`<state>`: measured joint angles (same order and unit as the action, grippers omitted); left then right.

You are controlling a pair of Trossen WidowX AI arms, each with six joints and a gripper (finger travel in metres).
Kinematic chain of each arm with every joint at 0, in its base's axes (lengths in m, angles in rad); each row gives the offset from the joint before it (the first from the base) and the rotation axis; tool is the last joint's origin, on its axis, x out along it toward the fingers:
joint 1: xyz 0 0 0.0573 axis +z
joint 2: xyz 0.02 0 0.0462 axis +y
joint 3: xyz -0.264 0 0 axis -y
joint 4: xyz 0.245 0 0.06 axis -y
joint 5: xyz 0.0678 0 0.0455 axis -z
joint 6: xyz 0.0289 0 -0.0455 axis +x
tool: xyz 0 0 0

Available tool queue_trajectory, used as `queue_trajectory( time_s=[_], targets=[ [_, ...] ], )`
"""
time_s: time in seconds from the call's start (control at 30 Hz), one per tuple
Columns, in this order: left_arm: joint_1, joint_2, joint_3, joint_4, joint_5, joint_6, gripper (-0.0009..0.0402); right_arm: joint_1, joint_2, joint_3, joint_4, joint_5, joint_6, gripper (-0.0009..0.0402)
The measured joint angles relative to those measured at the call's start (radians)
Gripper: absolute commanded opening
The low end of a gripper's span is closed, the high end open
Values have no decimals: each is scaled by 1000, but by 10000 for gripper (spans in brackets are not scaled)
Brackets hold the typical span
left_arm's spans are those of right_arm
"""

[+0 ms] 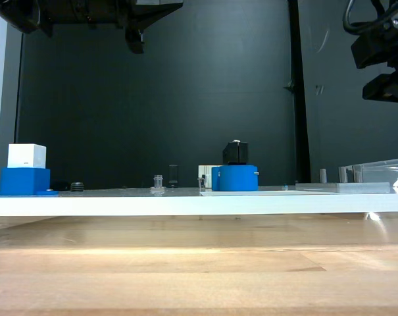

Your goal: Pick the 16mm cylinder and install on the taskboard

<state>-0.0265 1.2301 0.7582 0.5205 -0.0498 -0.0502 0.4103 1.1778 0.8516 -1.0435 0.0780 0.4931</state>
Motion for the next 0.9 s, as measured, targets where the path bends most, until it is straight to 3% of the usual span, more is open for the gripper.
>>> queue_trajectory(
  time_s=[0.37,0.9],
  targets=[
    [0,0,0,0,0,0,1,0,17,57,-18,0,0,4],
    [0,0,0,0,0,0,1,-11,160,182,-21,0,0,4]
  ],
)
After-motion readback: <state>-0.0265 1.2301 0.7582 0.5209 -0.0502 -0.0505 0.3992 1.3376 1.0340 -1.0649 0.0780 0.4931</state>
